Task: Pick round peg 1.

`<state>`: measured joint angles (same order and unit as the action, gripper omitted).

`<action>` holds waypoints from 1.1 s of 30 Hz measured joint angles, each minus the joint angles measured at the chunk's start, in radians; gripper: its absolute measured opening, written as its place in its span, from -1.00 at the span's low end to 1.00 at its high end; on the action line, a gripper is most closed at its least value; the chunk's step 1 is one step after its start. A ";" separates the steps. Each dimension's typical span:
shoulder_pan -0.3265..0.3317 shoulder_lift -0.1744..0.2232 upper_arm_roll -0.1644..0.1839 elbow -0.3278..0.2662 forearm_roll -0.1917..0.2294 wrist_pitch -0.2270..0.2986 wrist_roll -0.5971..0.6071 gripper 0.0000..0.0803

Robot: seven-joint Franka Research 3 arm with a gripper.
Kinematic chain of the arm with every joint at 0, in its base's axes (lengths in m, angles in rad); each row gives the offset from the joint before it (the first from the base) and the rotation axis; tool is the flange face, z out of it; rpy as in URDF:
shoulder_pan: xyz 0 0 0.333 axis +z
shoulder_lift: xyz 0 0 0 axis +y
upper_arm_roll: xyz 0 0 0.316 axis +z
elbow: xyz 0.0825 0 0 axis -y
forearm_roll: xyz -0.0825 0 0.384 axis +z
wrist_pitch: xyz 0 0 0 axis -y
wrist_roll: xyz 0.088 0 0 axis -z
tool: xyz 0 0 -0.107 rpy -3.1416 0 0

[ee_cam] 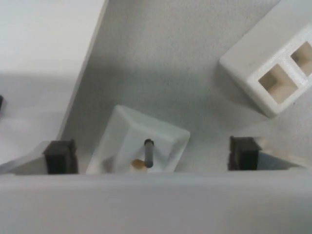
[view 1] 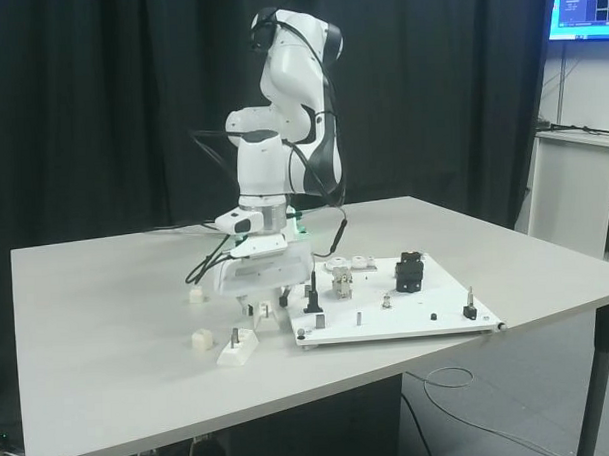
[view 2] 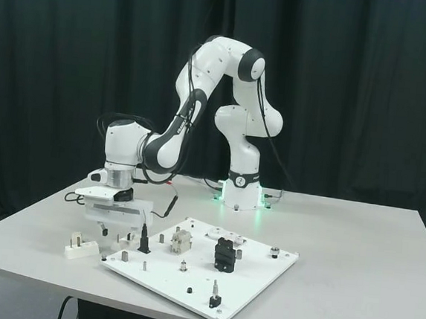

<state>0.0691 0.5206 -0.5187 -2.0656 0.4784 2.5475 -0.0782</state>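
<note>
Round peg 1 (ee_cam: 148, 154) is a thin grey pin standing upright in a small white holder (ee_cam: 138, 141) on the table. In the wrist view it sits between my two black fingertips (ee_cam: 61, 156), which are spread wide apart with nothing held. My gripper (ee_cam: 151, 155) is open. In the first room view the gripper (view 1: 270, 307) hovers just above and behind the peg (view 1: 234, 337) and its holder (view 1: 238, 350). The second room view shows the peg (view 2: 78, 239) in its holder (view 2: 81, 250), to the left of the gripper (view 2: 115, 233) and lower.
A white block (ee_cam: 270, 73) with two square sockets lies near the holder, seen also as the small block (view 1: 200, 340). Another small white block (view 1: 196, 294) lies further back. The white task board (view 1: 428, 314) with several pegs and fixtures lies right beside the gripper; its edge (ee_cam: 48, 53) shows.
</note>
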 joint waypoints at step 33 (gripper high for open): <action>0.002 0.006 0.000 0.012 0.001 -0.040 0.029 -0.95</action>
<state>0.0707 0.5265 -0.5191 -2.0534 0.4797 2.5079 -0.0495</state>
